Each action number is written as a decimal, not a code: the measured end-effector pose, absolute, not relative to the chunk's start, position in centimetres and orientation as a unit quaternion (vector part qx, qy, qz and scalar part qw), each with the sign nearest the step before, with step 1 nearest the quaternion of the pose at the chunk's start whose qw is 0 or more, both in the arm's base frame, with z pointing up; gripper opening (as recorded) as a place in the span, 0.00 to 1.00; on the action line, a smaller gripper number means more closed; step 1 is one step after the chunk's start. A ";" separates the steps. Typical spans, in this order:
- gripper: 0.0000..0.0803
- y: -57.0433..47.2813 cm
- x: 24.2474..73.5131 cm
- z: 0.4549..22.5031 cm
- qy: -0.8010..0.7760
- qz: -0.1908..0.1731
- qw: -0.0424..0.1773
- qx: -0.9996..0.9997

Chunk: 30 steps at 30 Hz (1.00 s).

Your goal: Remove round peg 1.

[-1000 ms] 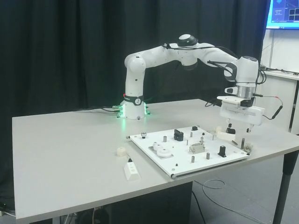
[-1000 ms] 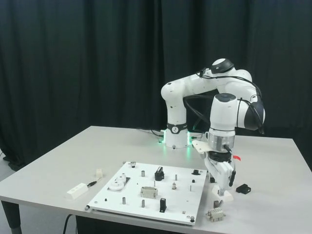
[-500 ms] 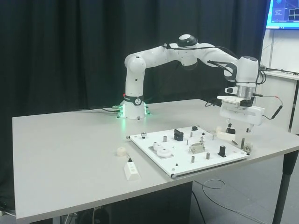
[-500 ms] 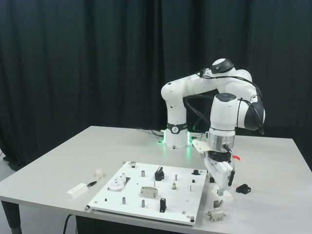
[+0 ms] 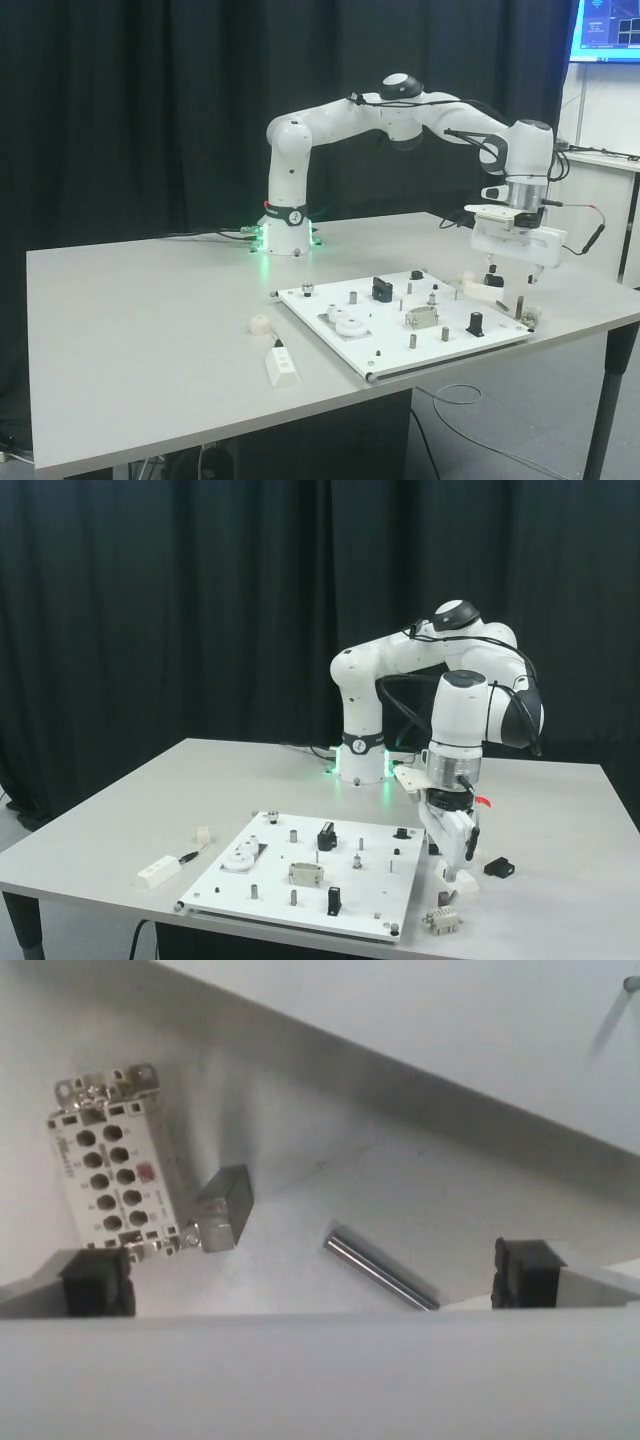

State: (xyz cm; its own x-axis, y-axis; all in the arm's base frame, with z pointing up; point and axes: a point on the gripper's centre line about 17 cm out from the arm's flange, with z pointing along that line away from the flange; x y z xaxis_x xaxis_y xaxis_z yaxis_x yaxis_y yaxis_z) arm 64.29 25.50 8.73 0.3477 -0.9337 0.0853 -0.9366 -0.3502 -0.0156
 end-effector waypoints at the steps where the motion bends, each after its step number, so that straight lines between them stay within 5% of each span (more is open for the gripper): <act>1: 1.00 25.5 64.3 8.7 -0.570 0.040 0.018 0.821; 30: 1.00 25.4 64.5 8.5 -0.572 0.042 0.016 0.819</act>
State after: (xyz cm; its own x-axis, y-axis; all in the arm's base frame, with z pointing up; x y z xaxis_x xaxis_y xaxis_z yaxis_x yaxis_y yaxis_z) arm 64.45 25.43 8.46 0.3415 -0.9358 0.0878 -0.9385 -0.3445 -0.0217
